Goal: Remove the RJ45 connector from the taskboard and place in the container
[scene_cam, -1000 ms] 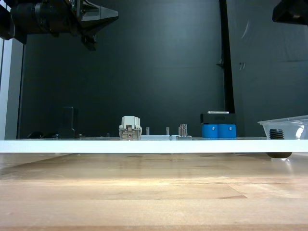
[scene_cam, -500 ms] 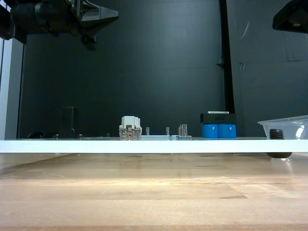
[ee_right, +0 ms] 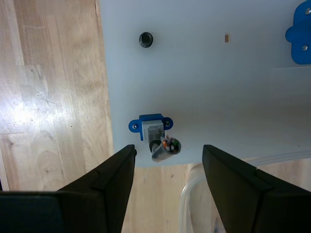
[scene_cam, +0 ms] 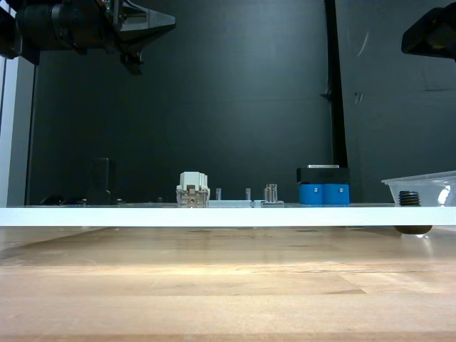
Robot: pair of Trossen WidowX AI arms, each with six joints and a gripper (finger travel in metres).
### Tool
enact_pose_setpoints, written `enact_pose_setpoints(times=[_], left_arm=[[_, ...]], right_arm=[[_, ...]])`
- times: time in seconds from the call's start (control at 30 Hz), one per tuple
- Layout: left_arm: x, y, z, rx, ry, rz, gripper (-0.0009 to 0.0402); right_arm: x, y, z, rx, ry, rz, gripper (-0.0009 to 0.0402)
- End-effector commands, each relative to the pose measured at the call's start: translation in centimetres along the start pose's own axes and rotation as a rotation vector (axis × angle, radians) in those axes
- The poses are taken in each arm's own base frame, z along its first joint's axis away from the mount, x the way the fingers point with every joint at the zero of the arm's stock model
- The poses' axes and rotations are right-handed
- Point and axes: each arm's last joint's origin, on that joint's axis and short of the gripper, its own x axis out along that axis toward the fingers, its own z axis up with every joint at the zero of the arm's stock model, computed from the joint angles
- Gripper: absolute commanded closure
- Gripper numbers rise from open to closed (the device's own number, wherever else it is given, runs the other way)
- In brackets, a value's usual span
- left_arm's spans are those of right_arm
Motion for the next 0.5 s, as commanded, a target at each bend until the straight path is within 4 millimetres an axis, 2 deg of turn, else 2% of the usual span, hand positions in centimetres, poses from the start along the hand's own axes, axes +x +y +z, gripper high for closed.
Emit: enact_pose_setpoints(times=[0.03,0.27,0.43,0.47,0.5], left_arm=[[0.01,0.01,0.0,0.0,0.0,0.0,0.0393],[0.01,0.01,-0.01,0.0,0.0,0.0,0.0393],[0.01,0.0,0.0,0.0,0.0,0.0,0.0393],[0.01,0.01,-0.01,0.0,0.0,0.0,0.0393],[0.01,0.0,-0.01,0.0,0.0,0.0,0.0393]], right_arm=[[0.32,0.14,0.07,-0.001,0.004,-0.005,0.023],[0.52,0.3,0.23,0.001,-0.008,-0.003,0.0303],[0.52,0.31,0.25,0.001,-0.01,-0.002,0.039],[0.52,0.32,0.24,-0.002,-0.01,-0.002,0.0398],[0.51,0.31,0.24,-0.002,-0.01,-0.001,0.0389]])
